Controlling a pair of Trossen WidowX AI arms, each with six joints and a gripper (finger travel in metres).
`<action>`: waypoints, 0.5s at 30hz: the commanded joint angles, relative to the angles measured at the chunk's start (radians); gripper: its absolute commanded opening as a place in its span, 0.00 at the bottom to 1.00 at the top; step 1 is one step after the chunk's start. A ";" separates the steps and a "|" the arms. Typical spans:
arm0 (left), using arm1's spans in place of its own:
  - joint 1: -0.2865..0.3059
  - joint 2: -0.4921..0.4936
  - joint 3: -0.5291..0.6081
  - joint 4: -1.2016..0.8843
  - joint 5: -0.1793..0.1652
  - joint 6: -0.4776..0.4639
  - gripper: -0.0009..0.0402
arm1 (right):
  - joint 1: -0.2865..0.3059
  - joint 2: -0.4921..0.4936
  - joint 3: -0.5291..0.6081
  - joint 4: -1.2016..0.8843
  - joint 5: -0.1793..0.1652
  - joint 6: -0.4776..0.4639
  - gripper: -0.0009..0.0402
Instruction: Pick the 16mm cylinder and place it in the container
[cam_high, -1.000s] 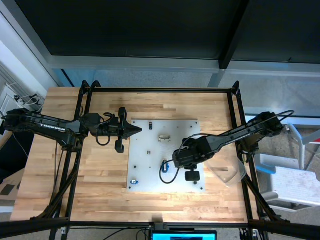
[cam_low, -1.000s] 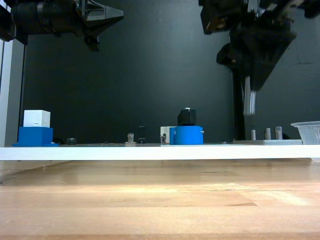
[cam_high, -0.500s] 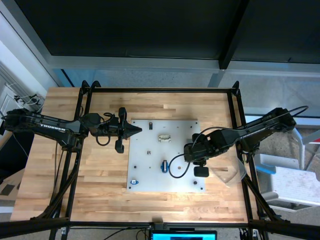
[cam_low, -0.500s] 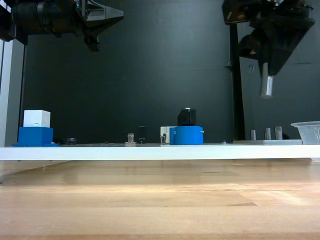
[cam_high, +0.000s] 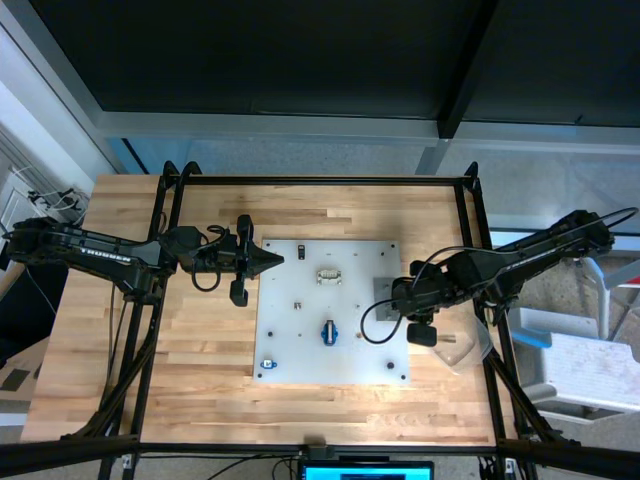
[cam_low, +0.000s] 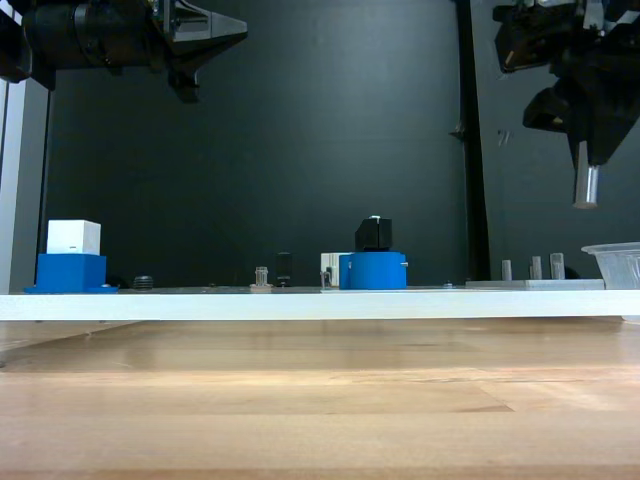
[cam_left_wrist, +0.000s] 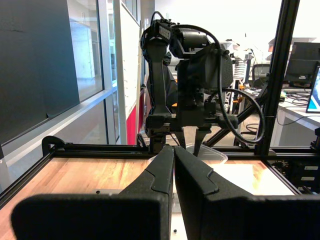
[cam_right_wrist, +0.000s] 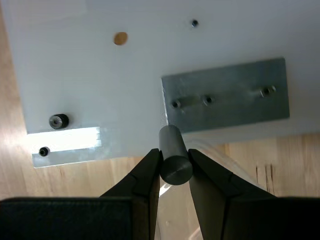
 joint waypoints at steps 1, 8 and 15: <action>0.000 0.000 0.000 0.000 0.000 0.000 0.02 | 0.001 -0.037 -0.040 -0.001 0.002 0.021 0.08; 0.000 0.000 0.000 0.000 0.000 0.000 0.02 | 0.002 -0.107 -0.115 0.000 0.002 0.057 0.08; 0.000 0.000 0.000 0.000 0.000 0.000 0.02 | 0.003 -0.154 -0.177 -0.001 0.002 0.080 0.08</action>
